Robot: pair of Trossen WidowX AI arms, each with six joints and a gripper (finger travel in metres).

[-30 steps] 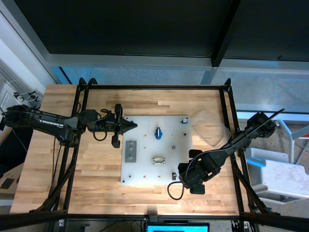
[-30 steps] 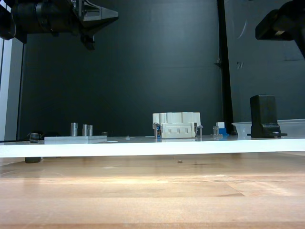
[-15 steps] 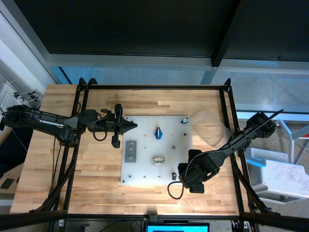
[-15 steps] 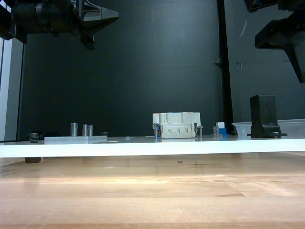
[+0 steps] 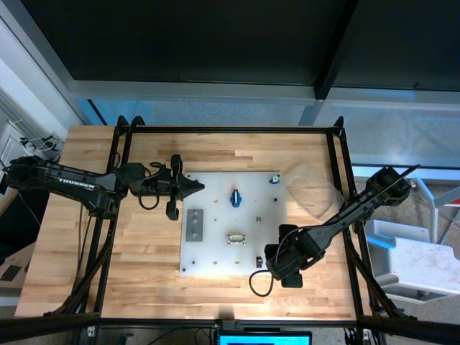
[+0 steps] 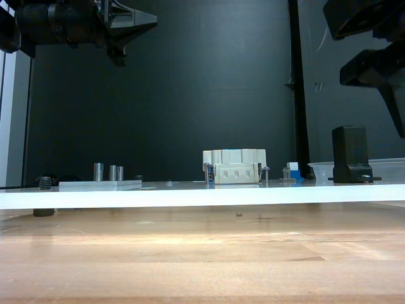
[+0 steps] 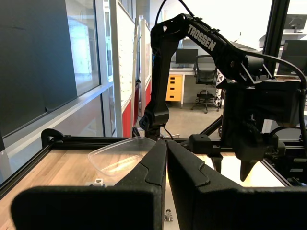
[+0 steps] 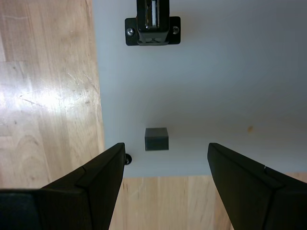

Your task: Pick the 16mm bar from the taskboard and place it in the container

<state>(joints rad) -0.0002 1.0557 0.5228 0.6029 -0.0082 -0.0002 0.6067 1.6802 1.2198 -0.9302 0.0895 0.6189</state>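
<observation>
Dark grey square face, which I read as the 16mm bar [image 8: 157, 139] seen end-on. It sits on the taskboard [image 5: 215, 208] at the near-right corner, just inboard of both edges. Its long axis is probably vertical, standing out of the taskboard in line with the approach. Only the right wrist view shows it; from above, the arm covers it.

The right gripper [image 8: 165, 146] is directly above that corner, pointing straight down, with fingers [image 8: 103, 177] wide apart and nothing held. The bar lies between them, slightly toward one finger. No contact: the low view shows air between the tips and the taskboard. The next move looks like a small sideways trim, a straight descent, then closing.

The container [image 5: 313, 190] is on the table [image 5: 144, 273] just off the taskboard's far-right corner, on this arm's side.

The left gripper [image 5: 198, 187] has its fingers pressed together and is empty. It hovers above the taskboard's far-left edge, well apart from the bar. The right arm is clearly nearer.
</observation>
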